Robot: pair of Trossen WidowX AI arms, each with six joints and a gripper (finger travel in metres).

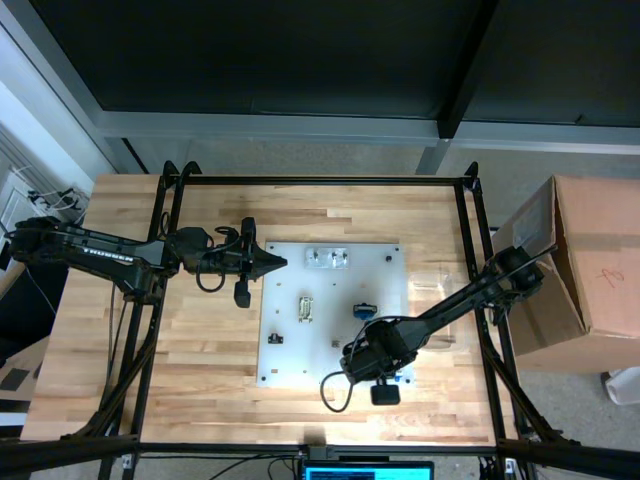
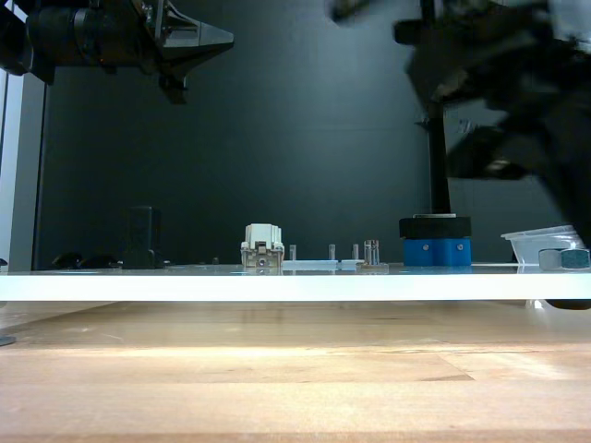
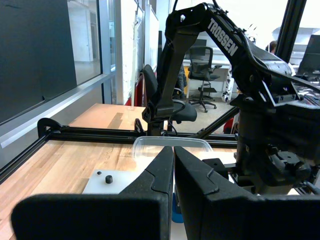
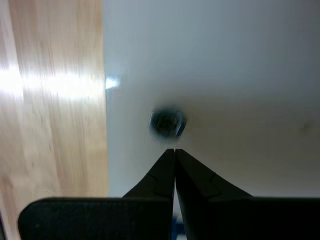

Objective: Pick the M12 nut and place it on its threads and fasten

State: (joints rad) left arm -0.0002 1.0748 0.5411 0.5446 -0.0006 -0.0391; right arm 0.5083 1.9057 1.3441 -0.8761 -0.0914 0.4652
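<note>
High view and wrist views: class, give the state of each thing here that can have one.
Left gripper: shut, empty, high over the board's left edge.
Right gripper: shut, empty, just above the nut.
Nut: held by neither gripper, seemingly on its stud, low down.
Tray: upright, open-topped.

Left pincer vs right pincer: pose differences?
Left pincer lies level, high over the board's far left edge; right pincer points down over its near right. Right pincer's tips hang above the M12 nut, unheld on the board; left pincer is far from it. Both are shut, empty.
</note>
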